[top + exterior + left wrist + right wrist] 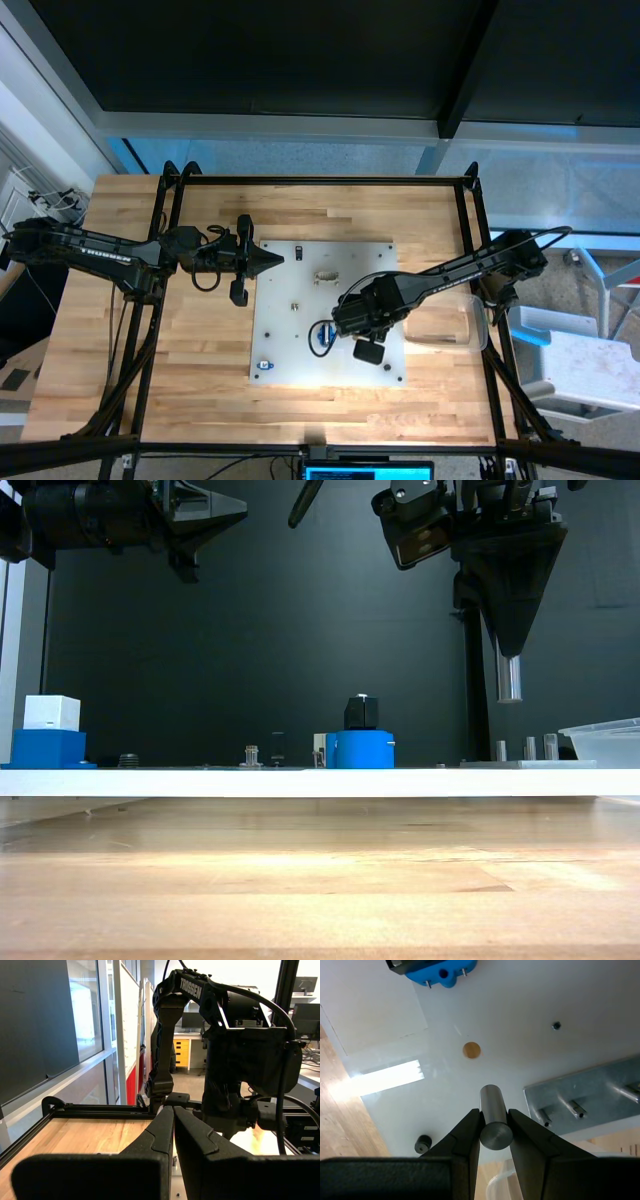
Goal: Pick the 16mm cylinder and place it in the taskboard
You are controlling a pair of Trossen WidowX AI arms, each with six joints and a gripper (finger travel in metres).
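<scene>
Right gripper point(494, 1122): fingers clamped on the cylinder point(493, 1110), above the board point(520, 1000).
Cylinder: upright, clear of the board, near a round hole point(471, 1050).
Left gripper point(173, 1117): fingers pressed together, empty, high by the board's left edge.

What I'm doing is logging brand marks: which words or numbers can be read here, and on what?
"TROSSEN": left arm, high view.
"TROSSEN": right arm, left wrist view.
No other text readable.
Left claw, shut, hangs over the left edge of the taskboard; right claw grips the cylinder above it.
</scene>
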